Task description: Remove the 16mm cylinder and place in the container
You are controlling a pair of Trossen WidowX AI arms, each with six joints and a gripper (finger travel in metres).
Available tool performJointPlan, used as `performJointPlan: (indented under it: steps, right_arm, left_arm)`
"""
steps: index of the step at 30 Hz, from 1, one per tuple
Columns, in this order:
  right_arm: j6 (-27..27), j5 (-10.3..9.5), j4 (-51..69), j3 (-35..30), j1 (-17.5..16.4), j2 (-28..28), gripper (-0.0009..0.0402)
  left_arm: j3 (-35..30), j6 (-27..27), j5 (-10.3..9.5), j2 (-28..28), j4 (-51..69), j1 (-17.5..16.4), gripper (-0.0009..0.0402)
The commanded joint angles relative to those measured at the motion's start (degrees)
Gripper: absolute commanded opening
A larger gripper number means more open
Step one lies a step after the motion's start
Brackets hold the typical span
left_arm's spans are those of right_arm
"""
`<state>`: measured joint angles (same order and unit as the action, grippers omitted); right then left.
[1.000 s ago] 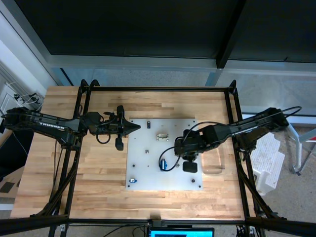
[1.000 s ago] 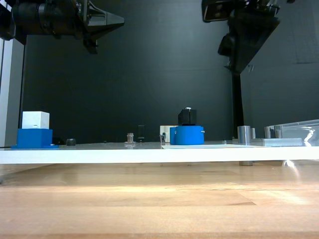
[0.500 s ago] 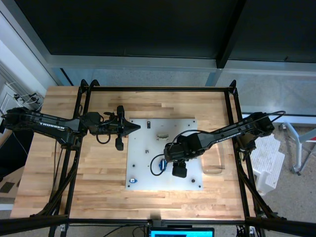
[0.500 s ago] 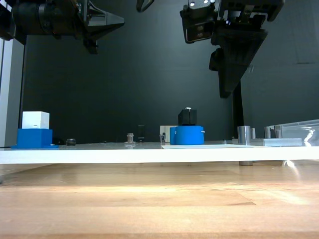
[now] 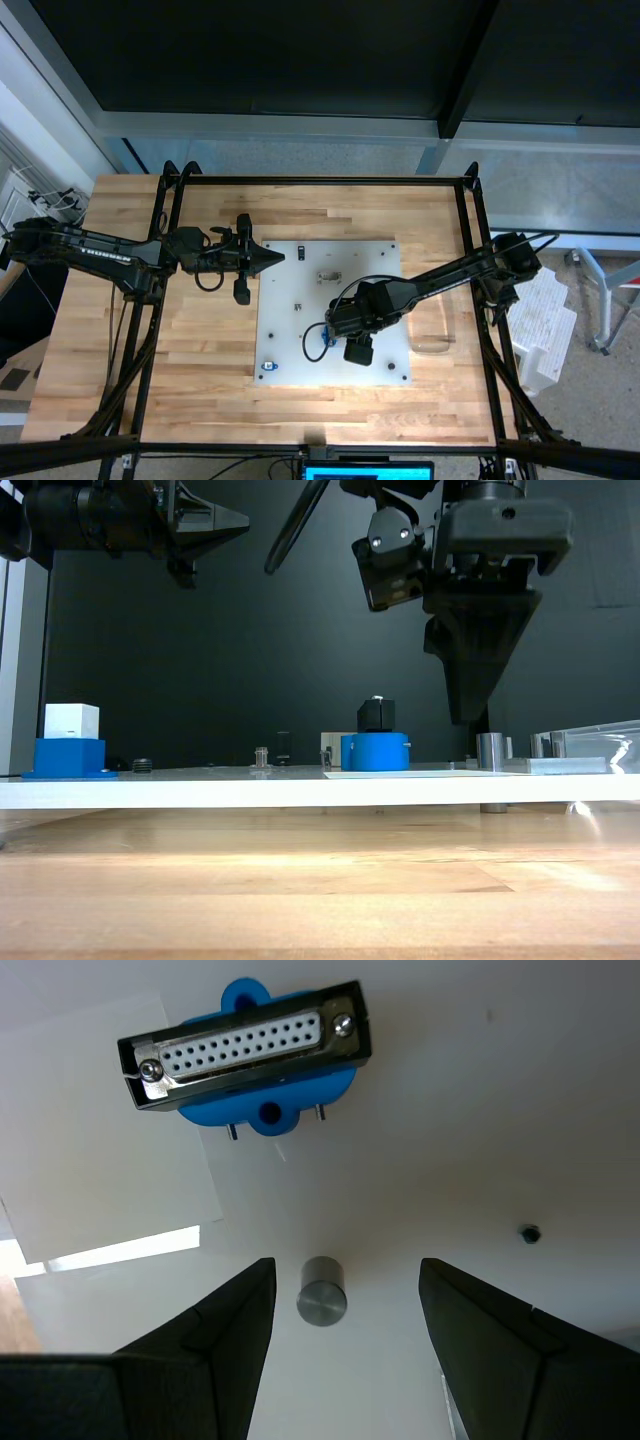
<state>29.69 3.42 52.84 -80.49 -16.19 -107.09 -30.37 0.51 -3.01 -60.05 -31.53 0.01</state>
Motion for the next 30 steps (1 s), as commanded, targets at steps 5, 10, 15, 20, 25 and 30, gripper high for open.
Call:
performJointPlan:
  steps: [5,10,15,20,25,30]
  right_arm:
    - [0.04,-0.15,-0.87,0.17,-0.26,-2.05,0.0199]
    - [0.04,-0.17,-1.36,0.46,-0.39,-2.64,0.0178]
    - [-0.02,-0.17,-1.57,0.46,-0.46,-2.62,0.0132]
    - [-0.02,-0.20,-1.95,0.46,-0.48,-2.62,0.0082]
    - [-0.04,-0.20,-2.27,0.46,-0.46,-2.62,0.0042]
    - [-0.07,-0.22,-2.34,0.46,-0.48,-2.62,0.0013]
  left_arm:
    - [0.00,0.00,0.00,-0.02,-0.02,-0.02,0.0000]
    - [0.00,0.00,0.00,-0.02,0.00,0.00,0.0000]
    - [0.00,0.00,0.00,-0.02,0.00,0.00,0.0000]
    - [0.00,0.00,0.00,-0.02,0.00,-0.02,0.0000]
    - [0.00,0.00,0.00,-0.02,0.00,0.00,0.0000]
    - [0.00,0.00,0.00,-0.02,-0.02,-0.02,0.0000]
